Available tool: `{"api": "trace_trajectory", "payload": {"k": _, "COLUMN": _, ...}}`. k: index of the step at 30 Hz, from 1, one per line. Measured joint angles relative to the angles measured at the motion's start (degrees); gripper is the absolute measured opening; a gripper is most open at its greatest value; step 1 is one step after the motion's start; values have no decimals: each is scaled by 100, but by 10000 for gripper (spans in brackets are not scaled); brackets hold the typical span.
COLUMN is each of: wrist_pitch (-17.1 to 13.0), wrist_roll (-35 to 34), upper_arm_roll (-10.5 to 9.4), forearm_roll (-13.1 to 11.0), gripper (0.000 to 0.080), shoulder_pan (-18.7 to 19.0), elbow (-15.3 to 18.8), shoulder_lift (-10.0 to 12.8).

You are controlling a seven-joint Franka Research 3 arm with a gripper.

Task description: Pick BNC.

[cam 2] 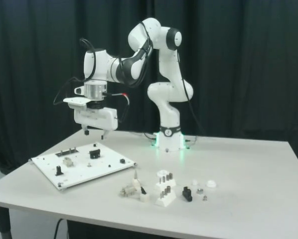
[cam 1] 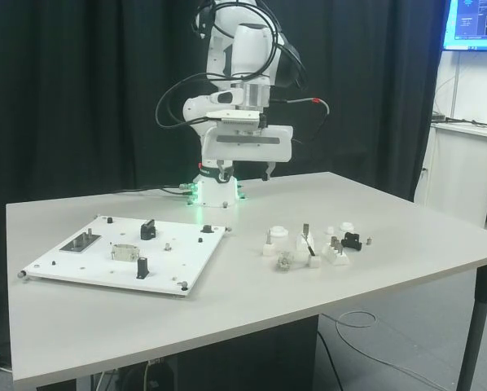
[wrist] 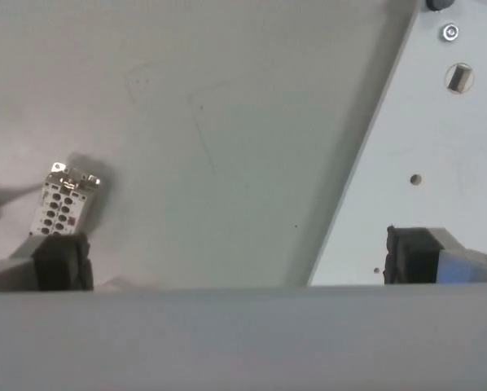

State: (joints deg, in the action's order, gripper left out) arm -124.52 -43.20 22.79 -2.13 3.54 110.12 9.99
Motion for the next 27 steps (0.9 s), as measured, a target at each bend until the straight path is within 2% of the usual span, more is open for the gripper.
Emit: {"api": "trace_trajectory", "payload": {"k": 27, "wrist_pitch": 48, "wrist_roll": 13, "upper_arm_roll": -143, "forearm_roll": -140, "gripper": 802, "shoulder_pan": 24, "elbow": -138, "shoulder_lift": 33}}
